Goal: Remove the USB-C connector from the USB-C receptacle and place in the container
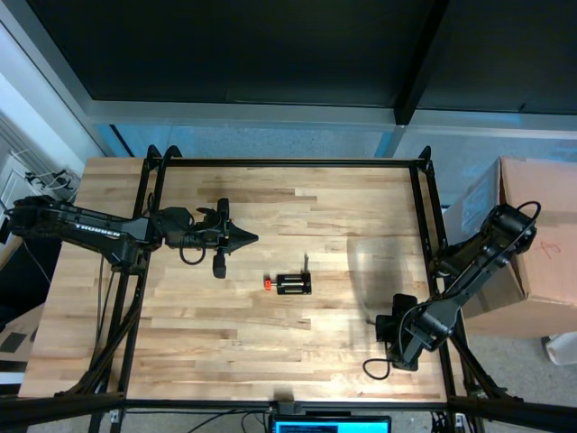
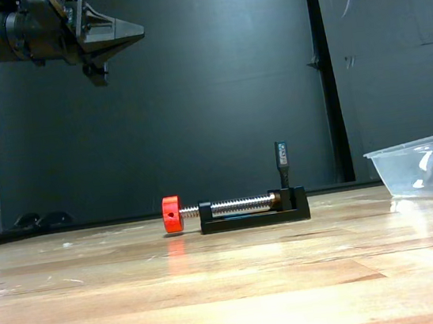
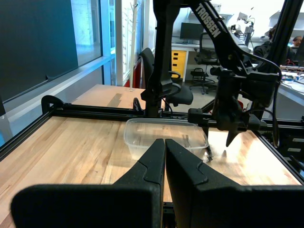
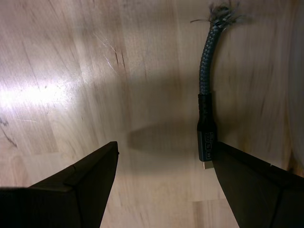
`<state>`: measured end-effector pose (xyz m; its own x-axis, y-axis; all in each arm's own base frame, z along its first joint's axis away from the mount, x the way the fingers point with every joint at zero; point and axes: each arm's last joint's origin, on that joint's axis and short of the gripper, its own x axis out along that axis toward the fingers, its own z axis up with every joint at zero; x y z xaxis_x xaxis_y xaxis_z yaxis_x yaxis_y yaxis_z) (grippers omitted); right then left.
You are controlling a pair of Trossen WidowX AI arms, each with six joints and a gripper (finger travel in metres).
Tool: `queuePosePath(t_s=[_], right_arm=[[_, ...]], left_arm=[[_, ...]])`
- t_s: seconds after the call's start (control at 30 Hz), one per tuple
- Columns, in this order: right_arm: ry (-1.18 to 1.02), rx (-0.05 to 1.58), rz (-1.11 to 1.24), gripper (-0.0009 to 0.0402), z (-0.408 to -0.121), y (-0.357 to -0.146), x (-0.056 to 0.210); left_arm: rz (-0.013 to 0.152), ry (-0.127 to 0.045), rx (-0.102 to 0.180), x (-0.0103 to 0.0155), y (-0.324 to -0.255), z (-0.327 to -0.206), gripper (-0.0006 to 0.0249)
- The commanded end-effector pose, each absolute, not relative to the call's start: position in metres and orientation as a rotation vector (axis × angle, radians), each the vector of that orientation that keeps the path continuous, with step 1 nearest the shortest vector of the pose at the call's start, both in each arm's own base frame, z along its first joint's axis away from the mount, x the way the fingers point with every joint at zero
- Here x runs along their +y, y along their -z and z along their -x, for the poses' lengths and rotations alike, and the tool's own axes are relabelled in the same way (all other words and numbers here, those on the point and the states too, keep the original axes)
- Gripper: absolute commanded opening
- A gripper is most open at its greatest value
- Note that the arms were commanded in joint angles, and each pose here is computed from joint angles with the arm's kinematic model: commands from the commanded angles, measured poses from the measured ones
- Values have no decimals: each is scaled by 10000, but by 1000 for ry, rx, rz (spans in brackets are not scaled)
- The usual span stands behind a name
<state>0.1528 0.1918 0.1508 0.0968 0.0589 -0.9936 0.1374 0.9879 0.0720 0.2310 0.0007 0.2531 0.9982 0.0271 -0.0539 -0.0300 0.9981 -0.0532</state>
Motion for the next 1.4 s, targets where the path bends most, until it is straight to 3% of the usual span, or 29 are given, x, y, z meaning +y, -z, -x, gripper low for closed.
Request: queuePosePath(t_s=[0.03,0.43,0.57,1.03,1.4], right_arm=[[54,1472,-163,275,-1508,-1492,1857],[34,1427,-167,273,-1481,-1568,1758],[40,1429,-170,253,-1473,-1515,1727],[74,1414,-212,132,-1467,-1415,1678],[63,1423,-221,-2,-1469,-1425,1687]], left_arm=[[54,-29,53,8,-2531,-2310,0],[54,-28,53,7,-2530,-2310,0],[54,-28,53,7,-2530,-2310,0],[54,-29,53,8,-2531,-2310,0],[54,-29,53,8,-2530,-2310,0]])
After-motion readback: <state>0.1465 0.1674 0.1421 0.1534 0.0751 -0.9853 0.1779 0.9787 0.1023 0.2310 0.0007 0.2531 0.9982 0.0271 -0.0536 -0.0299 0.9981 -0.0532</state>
